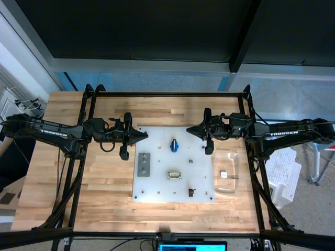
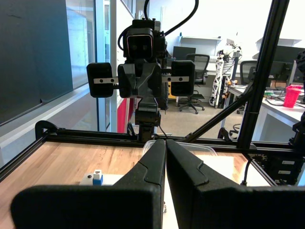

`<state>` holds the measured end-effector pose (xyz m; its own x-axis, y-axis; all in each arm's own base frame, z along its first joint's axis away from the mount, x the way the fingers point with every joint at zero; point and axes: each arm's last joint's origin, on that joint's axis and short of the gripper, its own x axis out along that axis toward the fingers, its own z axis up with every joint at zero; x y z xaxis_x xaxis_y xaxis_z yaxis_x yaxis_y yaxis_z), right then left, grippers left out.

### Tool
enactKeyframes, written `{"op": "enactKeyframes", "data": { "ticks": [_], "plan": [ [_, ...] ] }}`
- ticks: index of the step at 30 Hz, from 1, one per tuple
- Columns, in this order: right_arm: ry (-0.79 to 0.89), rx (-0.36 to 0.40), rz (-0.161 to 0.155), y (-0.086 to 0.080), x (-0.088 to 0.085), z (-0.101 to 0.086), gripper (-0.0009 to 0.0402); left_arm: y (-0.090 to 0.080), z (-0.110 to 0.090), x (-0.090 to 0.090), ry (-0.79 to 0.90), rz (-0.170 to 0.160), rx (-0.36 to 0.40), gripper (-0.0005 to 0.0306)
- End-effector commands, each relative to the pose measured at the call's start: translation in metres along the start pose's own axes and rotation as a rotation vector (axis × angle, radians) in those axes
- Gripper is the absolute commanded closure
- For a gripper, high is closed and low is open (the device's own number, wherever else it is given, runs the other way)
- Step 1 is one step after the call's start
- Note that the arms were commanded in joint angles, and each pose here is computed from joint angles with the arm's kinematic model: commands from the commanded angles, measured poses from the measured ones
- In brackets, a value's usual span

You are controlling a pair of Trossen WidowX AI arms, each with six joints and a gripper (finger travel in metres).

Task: Pick the USB connector and install on taskboard

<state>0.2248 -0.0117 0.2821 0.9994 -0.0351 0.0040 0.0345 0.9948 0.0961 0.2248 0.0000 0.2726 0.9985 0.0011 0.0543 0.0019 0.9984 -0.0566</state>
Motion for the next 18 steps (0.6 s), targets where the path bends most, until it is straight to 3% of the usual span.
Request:
{"op": "enactKeyframes", "data": {
  "ticks": [1,18],
  "plan": [
    [-0.001,0.000,0.007,0.0034,0.0001,0.0000,0.0393,0.0000,-0.0001,0.0001,0.000,0.000,0.000,0.0300],
    [-0.008,-0.009,0.015,0.0079,0.0000,0.0002,0.0393,0.0000,-0.0001,0.0001,0.000,0.000,0.000,0.0300]
  ]
}}
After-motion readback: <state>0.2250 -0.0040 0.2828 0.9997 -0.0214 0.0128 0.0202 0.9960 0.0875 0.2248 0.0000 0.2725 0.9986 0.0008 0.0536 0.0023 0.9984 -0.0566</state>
